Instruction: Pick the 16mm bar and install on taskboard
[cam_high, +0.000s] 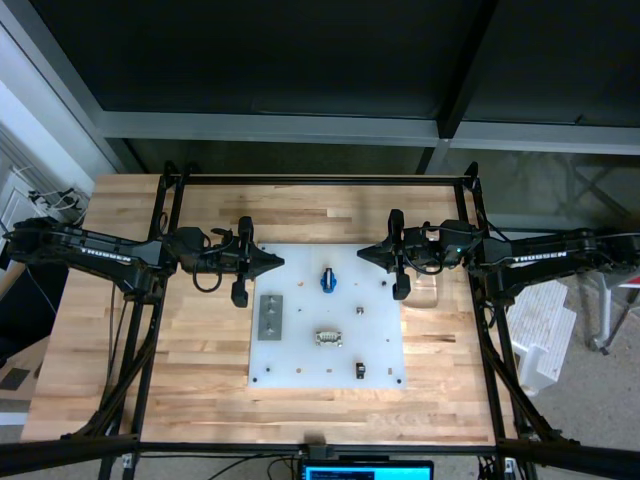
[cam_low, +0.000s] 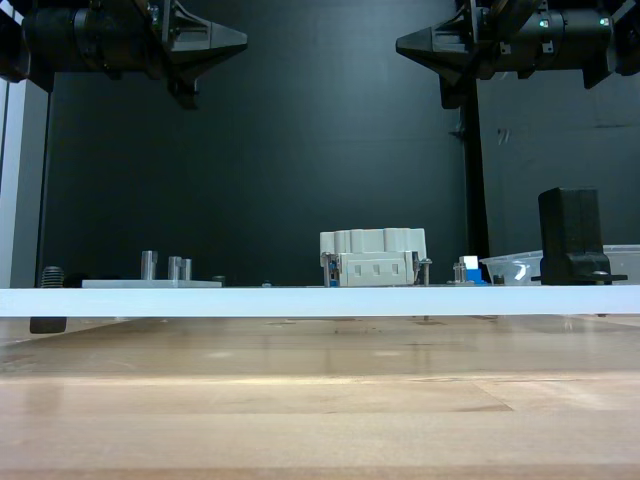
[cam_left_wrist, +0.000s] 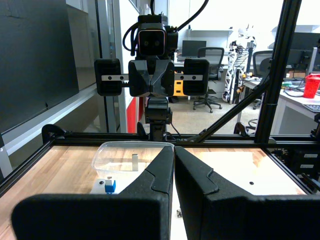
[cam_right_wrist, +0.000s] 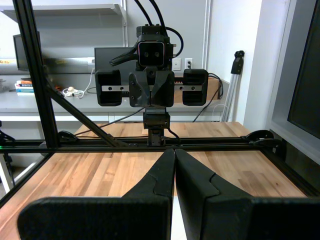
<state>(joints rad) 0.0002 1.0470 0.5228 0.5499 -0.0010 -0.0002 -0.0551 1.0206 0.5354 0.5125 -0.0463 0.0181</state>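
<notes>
The white taskboard (cam_high: 300, 372) lies mid-table, carrying a grey block (cam_high: 271, 318), a blue part (cam_high: 328, 280), a silver connector (cam_high: 328, 339) and a black fitting (cam_high: 359, 371). A short silver bar (cam_left_wrist: 134, 162), apparently the 16mm bar, stands upright in a clear tray (cam_left_wrist: 120, 156). The tray (cam_high: 428, 290) sits off the board's far right corner. My left gripper (cam_high: 280, 262) hovers shut and empty over the board's far left corner. Facing it, my right gripper (cam_high: 360, 252) hovers shut and empty over the far right part, beside the tray. Both sets of fingers (cam_left_wrist: 190, 175) (cam_right_wrist: 192, 175) are pressed together.
A black metal frame (cam_high: 320, 180) borders the wooden table. In the low view the board's edge (cam_low: 300, 301), the connector (cam_low: 373, 257), the black fitting (cam_low: 570, 235) and the tray (cam_low: 520, 266) stand far below both grippers (cam_low: 240, 40) (cam_low: 400, 45).
</notes>
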